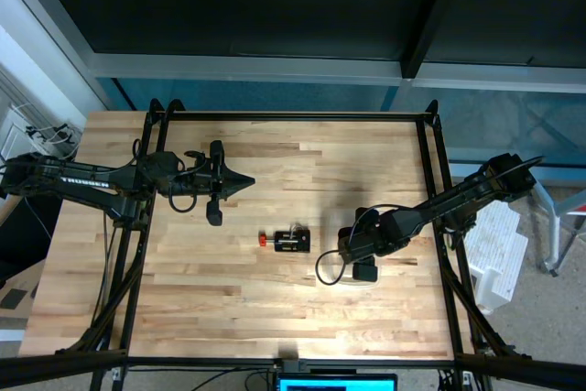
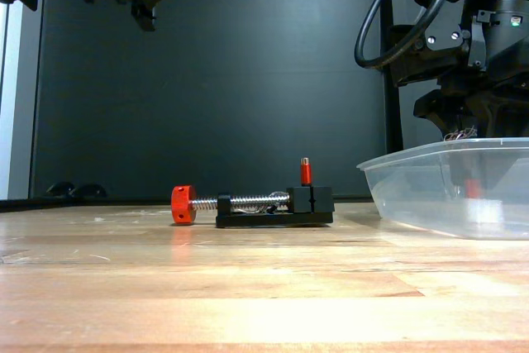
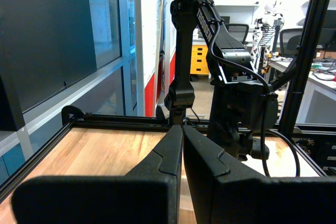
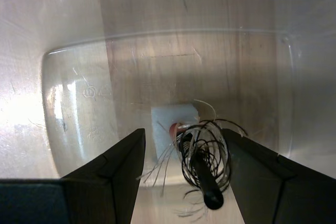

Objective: Pick the rca connector and install on the hub

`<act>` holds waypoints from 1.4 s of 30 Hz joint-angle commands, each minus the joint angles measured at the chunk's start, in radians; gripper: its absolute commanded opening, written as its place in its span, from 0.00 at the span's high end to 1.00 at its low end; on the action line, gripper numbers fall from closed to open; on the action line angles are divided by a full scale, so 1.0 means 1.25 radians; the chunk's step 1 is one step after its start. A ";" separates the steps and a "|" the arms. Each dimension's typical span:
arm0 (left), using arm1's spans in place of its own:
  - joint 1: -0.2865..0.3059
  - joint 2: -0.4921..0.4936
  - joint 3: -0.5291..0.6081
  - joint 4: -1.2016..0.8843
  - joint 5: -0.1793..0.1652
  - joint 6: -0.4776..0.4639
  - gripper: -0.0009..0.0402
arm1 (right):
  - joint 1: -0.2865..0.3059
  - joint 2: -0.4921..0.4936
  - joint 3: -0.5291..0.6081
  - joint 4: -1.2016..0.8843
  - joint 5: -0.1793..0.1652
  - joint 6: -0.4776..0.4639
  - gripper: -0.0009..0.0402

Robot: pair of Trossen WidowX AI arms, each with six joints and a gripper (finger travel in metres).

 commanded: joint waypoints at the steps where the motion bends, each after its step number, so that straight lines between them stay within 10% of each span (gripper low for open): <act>1: 0.000 0.000 0.000 0.000 0.000 0.000 0.98 | 0.000 0.000 0.000 0.000 0.006 0.000 0.56; 24: 0.000 0.000 0.000 0.000 0.000 0.000 0.98 | -0.002 0.000 -0.002 0.002 0.006 -0.016 0.90; 42: 0.000 0.000 0.000 0.000 0.000 0.000 0.98 | -0.008 -0.036 0.011 -0.006 0.005 -0.025 0.96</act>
